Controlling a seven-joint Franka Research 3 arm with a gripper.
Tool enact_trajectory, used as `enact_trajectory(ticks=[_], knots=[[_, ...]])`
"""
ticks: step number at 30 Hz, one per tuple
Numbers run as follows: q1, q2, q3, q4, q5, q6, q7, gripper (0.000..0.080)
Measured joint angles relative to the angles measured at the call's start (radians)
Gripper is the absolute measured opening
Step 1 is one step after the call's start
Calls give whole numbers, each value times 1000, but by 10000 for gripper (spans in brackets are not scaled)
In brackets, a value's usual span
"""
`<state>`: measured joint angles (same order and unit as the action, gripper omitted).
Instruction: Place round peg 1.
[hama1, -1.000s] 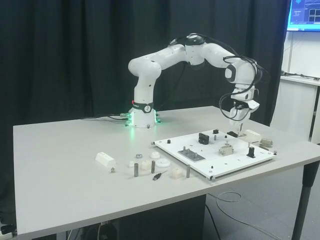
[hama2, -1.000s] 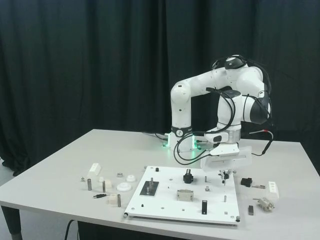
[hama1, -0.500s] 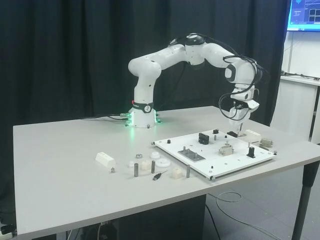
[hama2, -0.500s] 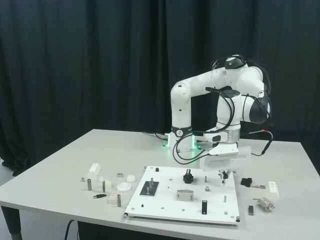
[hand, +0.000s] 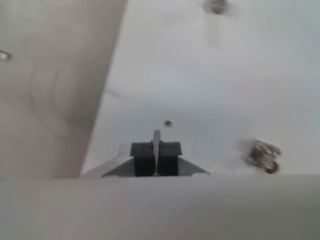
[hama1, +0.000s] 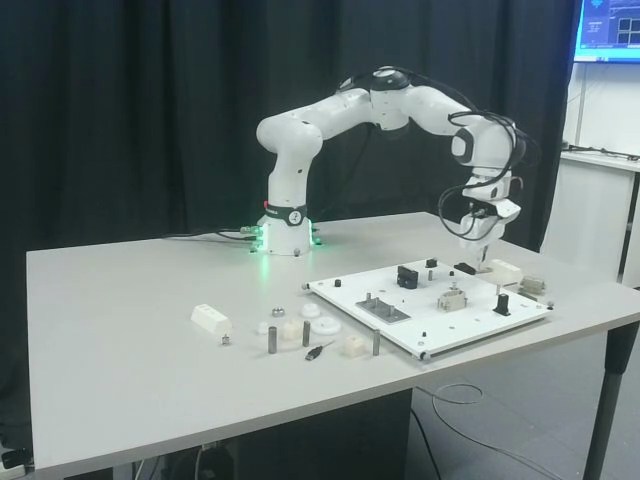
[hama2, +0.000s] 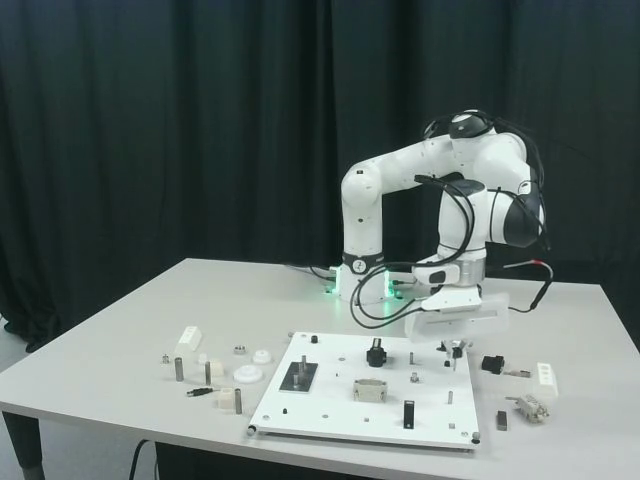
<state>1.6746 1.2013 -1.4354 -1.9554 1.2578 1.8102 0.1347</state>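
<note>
One pincer (hand: 156, 172) gripping thin peg (hand: 156, 142) — above white board (hand: 210, 75), small hole (hand: 168, 123) near

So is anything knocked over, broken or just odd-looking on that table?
Nothing stands out. The white board lies flat on the grey table, small parts sit in a loose cluster beside it, none visibly damaged, and the gripper holds a thin peg above the board's far corner.
</note>
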Motion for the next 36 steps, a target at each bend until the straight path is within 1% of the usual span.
enact_trajectory(ticks=[5, 10, 18, 27, 36], knots=[[10, -3, 8, 16, 15, -16, 22, 17], [28, -4, 21, 29, 31, -31, 71, 17], [62, -4, 56, 46, 38, -29, 147, 17], [95, -4, 90, 58, 38, 18, 209, 17], [118, -4, 115, 58, 38, 70, 235, 17]])
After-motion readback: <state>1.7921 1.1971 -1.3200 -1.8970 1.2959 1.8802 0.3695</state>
